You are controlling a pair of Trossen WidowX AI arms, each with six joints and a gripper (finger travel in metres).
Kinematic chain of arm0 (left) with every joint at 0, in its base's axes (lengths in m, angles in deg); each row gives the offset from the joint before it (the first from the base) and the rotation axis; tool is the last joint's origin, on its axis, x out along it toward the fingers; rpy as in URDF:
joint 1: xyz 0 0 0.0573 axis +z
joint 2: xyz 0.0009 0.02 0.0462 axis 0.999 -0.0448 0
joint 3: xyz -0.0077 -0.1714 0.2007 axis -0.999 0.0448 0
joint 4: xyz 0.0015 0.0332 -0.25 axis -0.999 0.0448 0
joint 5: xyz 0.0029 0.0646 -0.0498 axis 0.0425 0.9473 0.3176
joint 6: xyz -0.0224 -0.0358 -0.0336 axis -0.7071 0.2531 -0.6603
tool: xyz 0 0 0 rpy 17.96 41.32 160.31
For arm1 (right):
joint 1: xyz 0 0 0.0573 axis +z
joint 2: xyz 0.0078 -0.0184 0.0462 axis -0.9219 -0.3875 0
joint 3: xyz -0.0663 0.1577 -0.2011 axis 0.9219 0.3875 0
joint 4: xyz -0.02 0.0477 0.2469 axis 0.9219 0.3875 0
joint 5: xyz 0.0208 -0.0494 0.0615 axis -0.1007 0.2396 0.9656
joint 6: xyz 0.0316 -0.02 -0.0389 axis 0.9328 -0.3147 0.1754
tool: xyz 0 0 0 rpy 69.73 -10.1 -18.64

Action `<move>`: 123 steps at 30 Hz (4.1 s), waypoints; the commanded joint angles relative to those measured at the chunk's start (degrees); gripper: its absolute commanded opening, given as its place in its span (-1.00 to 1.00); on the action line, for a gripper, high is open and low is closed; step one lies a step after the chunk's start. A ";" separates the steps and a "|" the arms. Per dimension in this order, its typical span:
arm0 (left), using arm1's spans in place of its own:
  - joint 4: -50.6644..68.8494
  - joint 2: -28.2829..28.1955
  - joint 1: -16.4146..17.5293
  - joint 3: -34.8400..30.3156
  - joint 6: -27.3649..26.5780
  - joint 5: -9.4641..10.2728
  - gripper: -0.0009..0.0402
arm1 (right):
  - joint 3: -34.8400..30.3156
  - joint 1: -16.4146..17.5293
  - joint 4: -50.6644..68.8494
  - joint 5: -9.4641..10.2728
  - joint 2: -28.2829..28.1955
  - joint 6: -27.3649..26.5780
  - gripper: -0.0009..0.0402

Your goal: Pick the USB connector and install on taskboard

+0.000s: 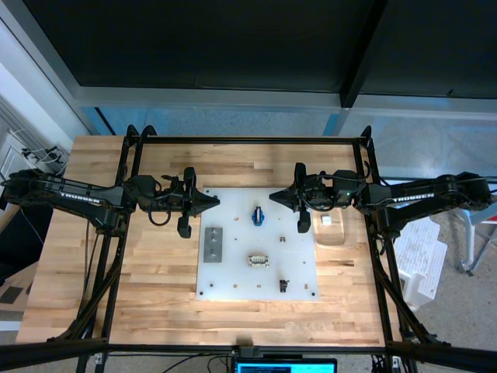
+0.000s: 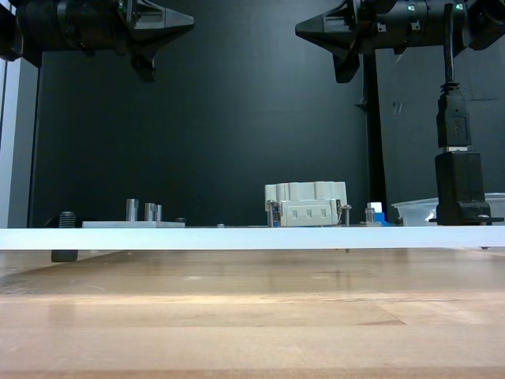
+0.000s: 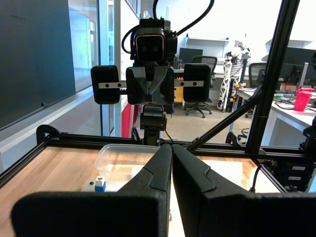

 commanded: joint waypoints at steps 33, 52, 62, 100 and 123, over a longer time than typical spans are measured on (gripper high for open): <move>-0.02 -0.02 0.00 0.00 0.00 -0.02 -0.96 | -1.40 0.28 0.87 0.02 -0.02 -1.01 -0.96; -0.02 -0.02 0.02 0.00 0.00 -0.02 -0.96 | -1.38 0.31 0.22 0.00 -0.04 -1.25 -0.96; -0.02 -0.02 0.02 0.00 0.00 -0.02 -0.96 | -1.40 0.28 0.22 0.00 -0.04 -1.25 -0.96; -0.02 -0.02 0.00 0.00 0.00 -0.02 -0.96 | -1.38 0.28 1.79 -0.02 -0.04 -1.25 -0.96; -0.02 -0.02 0.00 0.00 0.00 -0.02 -0.96 | -1.38 0.28 1.79 0.00 -0.04 -1.25 -0.96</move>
